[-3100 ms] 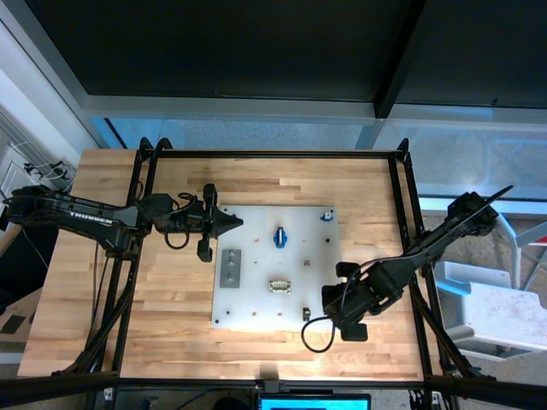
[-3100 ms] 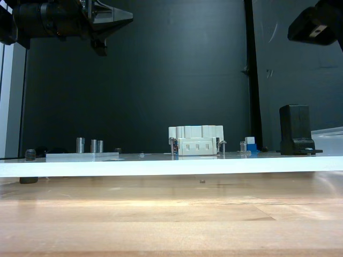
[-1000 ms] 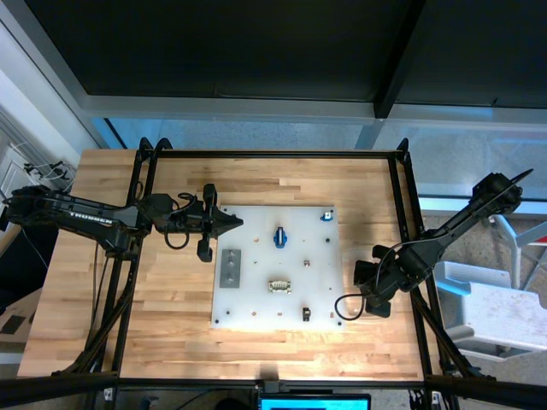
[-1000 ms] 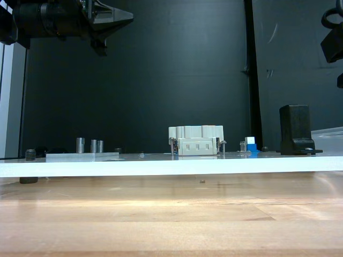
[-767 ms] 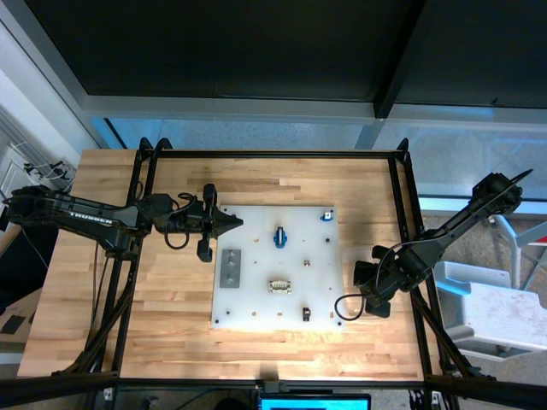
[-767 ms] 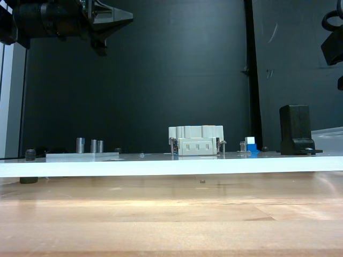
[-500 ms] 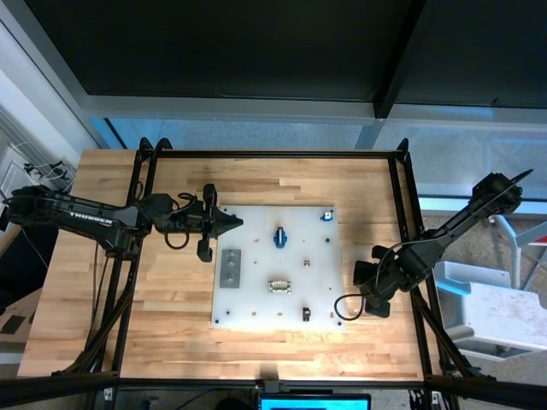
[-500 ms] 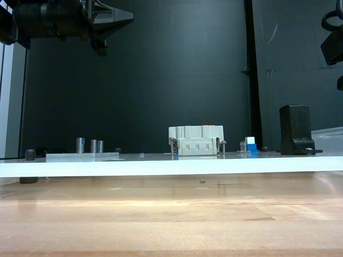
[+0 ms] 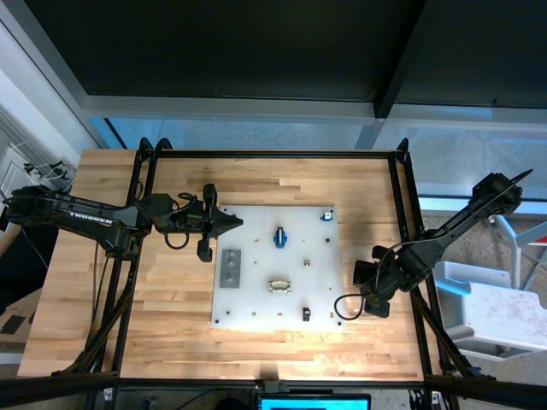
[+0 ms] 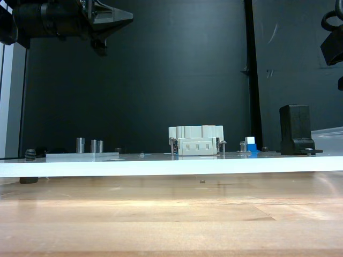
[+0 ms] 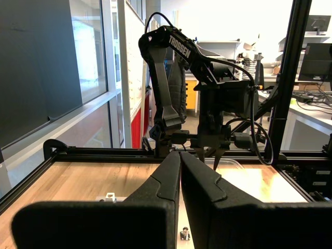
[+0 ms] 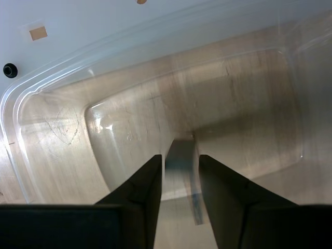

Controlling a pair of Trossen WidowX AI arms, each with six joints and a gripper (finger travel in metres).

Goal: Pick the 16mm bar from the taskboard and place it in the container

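Small grey metal 16mm bar [image 12: 180,149] — pinched between the two black fingers [image 12: 145,181] of the right gripper [image 12: 180,157], jaws closed only to the bar's width. Held over the open inside of the clear rectangular plastic container [image 12: 57,135], far end pointing down toward its floor. Pale wood of the table [image 9: 171,342] visible through the see-through bottom.

Right gripper and container both just off the right edge of the flat white square taskboard [image 9: 248,295], level with the board's near half. Container rim close against that edge; touching or not, cannot tell.

Left gripper [image 9: 236,222] well above the taskboard's far left corner, pointing inward across the board. Fingers pressed together, nothing between them.

Standing on the taskboard:
- rectangular grey metal block [image 9: 231,267] near the left edge, with short metal pegs upright on it
- small blue part [image 9: 279,237] toward the far side, near the middle
- pale multi-pin connector [image 9: 279,285] about the centre
- small black part [image 9: 306,313] toward the near right corner — well apart from the block
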